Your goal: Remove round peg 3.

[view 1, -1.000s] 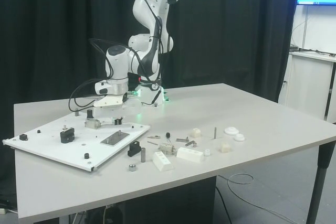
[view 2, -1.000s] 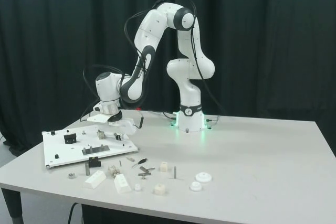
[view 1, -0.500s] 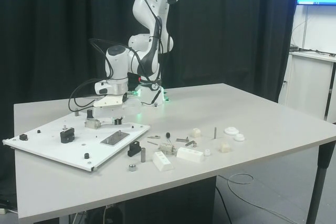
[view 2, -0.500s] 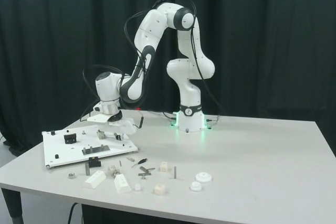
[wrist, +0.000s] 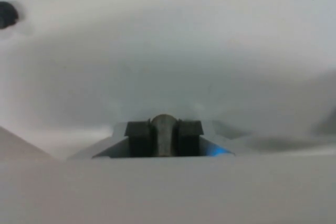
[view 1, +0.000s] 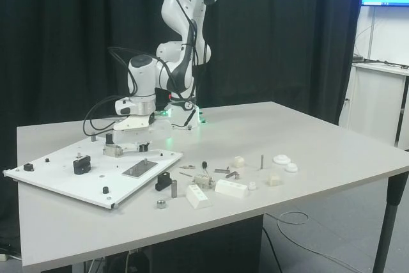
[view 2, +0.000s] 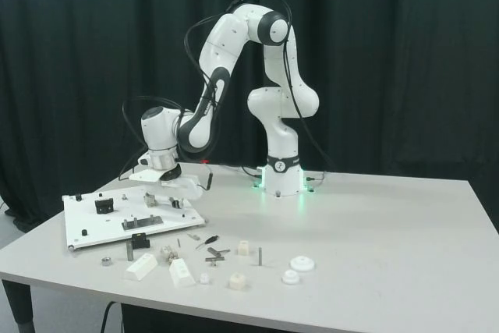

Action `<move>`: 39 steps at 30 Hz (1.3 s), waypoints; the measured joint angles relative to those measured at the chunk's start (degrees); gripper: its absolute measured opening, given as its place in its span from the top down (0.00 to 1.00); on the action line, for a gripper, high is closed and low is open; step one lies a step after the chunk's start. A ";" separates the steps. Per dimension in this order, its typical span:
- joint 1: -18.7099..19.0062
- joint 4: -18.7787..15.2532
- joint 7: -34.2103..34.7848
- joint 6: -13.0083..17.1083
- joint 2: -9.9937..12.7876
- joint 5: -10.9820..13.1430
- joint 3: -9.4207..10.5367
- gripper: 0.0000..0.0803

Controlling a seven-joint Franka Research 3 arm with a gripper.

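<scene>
Wrist view: I see black two-finger gripper (wrist: 164, 139) clamped on grey metal round peg (wrist: 164, 132).
Location: white board's (view 1: 64, 174) far edge.
Handling: I judge rigid, light, slick; grip upper shank.

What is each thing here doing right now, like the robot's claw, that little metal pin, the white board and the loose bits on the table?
gripper: shut on round peg, low over the white board.
round peg: upright, clamped between the two black fingers.
white board: flat on the grey table, small parts standing on it.
two white discs: lying loose on the table, untouched.
white blocks: lying loose near the table's front edge.
</scene>
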 joint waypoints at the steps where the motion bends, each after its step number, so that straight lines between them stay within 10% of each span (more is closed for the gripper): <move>1: 0.00 0.00 0.00 0.00 0.00 0.17 -0.02 0.87; 39: 0.18 -0.06 1.06 0.14 0.00 0.63 -0.10 0.87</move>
